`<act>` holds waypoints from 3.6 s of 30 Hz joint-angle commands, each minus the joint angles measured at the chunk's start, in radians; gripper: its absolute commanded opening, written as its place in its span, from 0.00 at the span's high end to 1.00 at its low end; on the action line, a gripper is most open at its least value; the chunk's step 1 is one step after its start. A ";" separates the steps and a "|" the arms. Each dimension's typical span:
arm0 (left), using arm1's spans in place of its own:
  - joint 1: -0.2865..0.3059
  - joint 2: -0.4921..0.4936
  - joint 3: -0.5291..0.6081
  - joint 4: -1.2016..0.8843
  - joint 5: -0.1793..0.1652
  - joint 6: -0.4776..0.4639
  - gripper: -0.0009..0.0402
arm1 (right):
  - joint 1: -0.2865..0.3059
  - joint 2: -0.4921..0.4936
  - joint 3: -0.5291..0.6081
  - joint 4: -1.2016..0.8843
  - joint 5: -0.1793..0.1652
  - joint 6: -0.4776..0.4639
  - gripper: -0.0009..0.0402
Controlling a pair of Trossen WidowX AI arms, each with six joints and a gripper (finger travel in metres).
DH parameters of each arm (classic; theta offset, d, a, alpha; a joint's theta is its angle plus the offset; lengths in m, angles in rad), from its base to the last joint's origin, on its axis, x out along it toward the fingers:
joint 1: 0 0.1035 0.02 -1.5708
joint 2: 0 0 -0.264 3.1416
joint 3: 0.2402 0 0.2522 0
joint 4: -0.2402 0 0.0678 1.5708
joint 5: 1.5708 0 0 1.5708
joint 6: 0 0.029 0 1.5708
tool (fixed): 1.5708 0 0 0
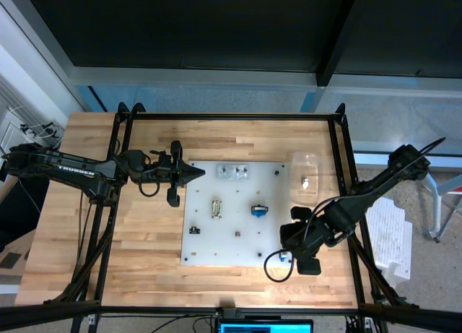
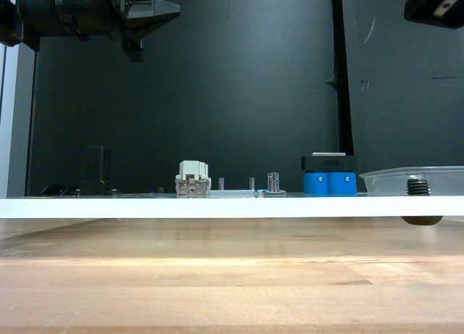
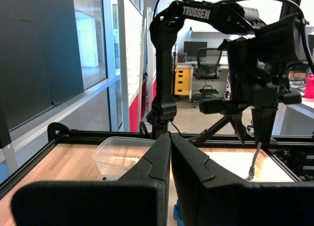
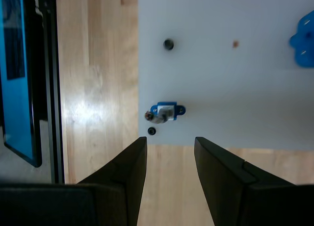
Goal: Pick the RJ45 connector and install on taskboard
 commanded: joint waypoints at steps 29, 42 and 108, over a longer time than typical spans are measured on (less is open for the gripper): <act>0.000 0.000 0.000 0.000 0.000 0.000 0.98 | -0.509 -0.332 -0.106 0.243 0.077 -0.508 0.97; 0.000 0.000 0.000 0.000 0.000 0.000 0.98 | -0.687 -0.394 -0.208 0.520 -0.026 -0.652 0.98; 0.000 0.000 0.000 0.000 0.000 0.000 0.98 | -0.691 -0.458 -0.715 1.500 -0.104 -0.589 0.98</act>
